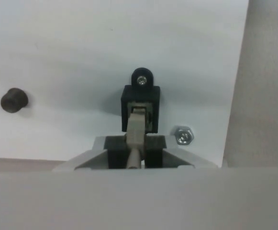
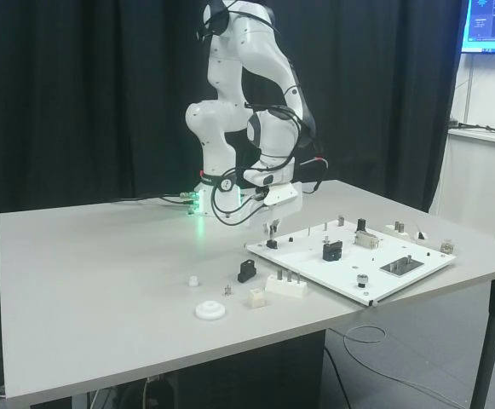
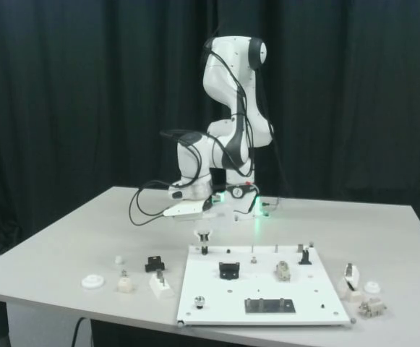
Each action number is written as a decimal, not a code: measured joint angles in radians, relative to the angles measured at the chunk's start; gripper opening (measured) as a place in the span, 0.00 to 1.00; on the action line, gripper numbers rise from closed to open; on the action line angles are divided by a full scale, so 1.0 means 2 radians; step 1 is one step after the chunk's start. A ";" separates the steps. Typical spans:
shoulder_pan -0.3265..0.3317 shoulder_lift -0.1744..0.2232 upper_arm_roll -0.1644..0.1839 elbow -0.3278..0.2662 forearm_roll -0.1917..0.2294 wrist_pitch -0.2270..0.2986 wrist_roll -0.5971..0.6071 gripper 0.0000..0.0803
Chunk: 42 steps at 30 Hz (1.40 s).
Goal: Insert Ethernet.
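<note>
The gripper [image 1: 135, 154] has its jaws pinching the Ethernet plug [image 1: 136, 128], whose tip sits in the mouth of the black socket [image 1: 140, 106]; how deep it goes cannot be told. The socket is screwed to the white board [image 3: 260, 293] at the board's corner nearest the arm's base. A hex nut [image 1: 183, 135] lies on the board just beside the socket. The board rests on the grey counter [image 2: 102, 264], with small loose parts scattered beside it.
</note>
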 joint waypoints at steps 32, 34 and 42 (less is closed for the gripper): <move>0.003 -0.001 0.001 0.011 0.002 -0.006 -0.001 0.79; 0.003 -0.003 0.000 0.015 0.002 -0.011 0.001 0.79; 0.003 -0.021 -0.003 0.031 -0.002 -0.034 0.011 0.95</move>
